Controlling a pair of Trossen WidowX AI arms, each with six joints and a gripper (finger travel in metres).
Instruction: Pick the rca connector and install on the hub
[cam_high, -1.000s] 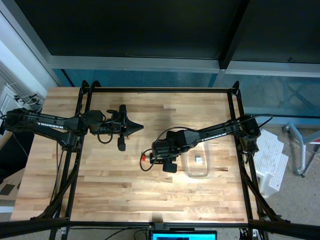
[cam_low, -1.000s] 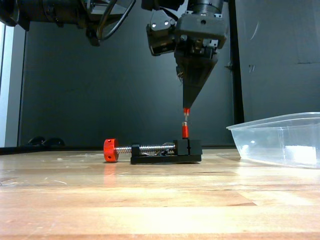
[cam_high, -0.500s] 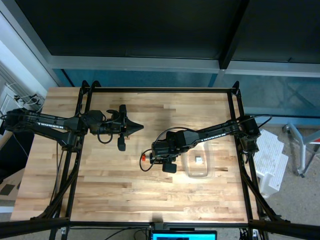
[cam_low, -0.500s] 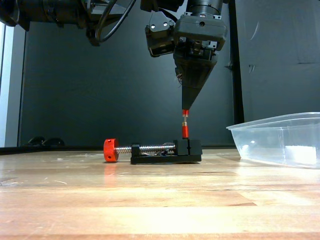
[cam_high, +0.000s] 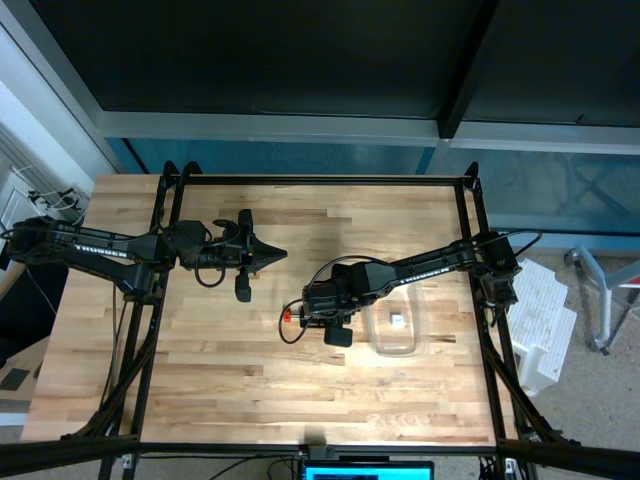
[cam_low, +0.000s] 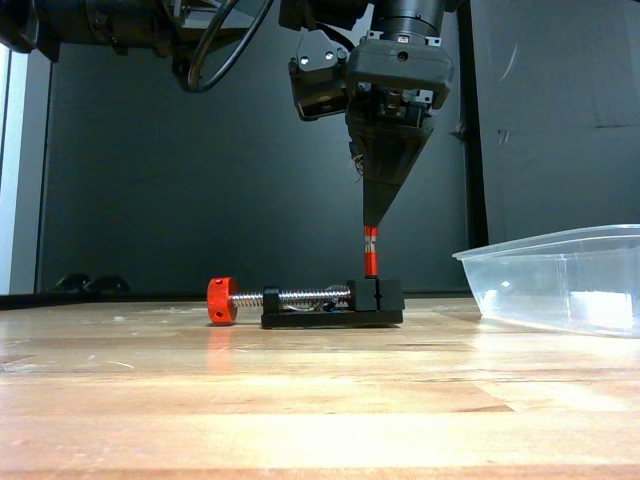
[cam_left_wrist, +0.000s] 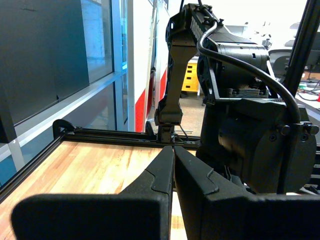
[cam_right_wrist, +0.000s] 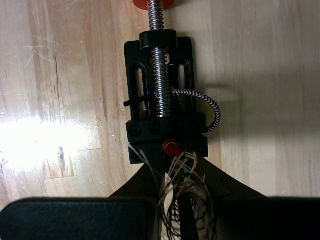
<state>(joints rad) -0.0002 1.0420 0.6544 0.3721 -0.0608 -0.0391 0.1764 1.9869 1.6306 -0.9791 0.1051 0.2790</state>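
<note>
Light-wood tbl (cam_high: 240, 390), dark wall (cam_low: 140, 180) behind, teal glass panel (cam_high: 300, 156), grey floor (cam_high: 592, 405) at rt, daylit windows (cam_left_wrist: 102, 42).

a robotics lab: wooden workbench (cam_high: 250, 390), black frame (cam_high: 320, 180), glass partition (cam_left_wrist: 97, 45).

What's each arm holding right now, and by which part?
The right pincer, above the hub, pinches the rca connector by its top end. The left pincer, parked at left, holds nothing.

table (cam_right_wrist: 60, 75): pale wood, scuffed | hub (cam_right_wrist: 145, 129): matt black plastic, seemingly | tray (cam_low: 550, 246): clear plastic
</note>
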